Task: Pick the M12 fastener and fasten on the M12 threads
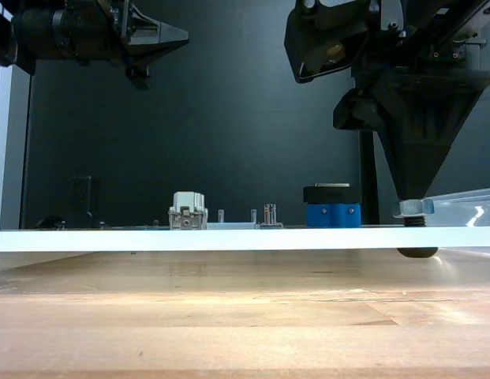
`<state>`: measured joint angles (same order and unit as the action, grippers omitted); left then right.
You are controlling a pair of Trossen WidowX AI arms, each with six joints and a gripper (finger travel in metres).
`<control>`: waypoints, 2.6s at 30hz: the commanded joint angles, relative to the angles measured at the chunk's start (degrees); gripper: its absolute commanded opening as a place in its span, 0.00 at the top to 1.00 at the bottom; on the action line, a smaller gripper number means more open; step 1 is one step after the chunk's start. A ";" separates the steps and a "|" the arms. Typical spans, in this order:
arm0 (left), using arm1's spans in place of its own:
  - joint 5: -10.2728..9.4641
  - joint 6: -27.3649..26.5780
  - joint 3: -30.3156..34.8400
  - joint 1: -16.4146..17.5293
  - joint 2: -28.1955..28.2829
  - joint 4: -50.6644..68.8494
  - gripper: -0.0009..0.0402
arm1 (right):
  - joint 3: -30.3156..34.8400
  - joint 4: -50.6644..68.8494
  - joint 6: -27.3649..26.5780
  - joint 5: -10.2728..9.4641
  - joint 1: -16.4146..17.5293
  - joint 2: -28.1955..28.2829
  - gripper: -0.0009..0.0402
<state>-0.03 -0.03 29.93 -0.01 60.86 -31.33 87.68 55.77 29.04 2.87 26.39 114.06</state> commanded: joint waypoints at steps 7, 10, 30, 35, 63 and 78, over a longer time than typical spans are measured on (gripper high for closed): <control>0.02 0.00 0.02 0.02 0.00 -0.02 0.98 | -0.55 -0.92 0.07 0.04 0.11 0.04 0.98; 0.00 0.00 0.02 0.02 0.00 -0.02 0.98 | -0.57 -1.03 0.04 -1.18 0.13 0.04 0.98; 0.00 0.00 0.02 0.02 0.00 0.00 0.98 | -0.46 0.46 -0.94 -5.27 0.09 -0.61 0.98; 0.00 0.00 0.02 0.02 0.00 -0.04 0.98 | -0.55 0.50 1.14 -0.42 0.11 -0.61 0.98; 0.00 0.00 0.02 0.02 0.00 0.00 0.98 | -1.03 0.52 -2.19 -16.90 0.11 -0.42 0.98; 0.00 0.00 0.02 0.00 0.00 0.00 0.98 | -0.66 -1.29 1.95 1.62 -0.04 -0.15 0.98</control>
<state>-0.03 -0.03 29.95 -0.01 60.86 -31.35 87.09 54.74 30.94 3.99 26.39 113.47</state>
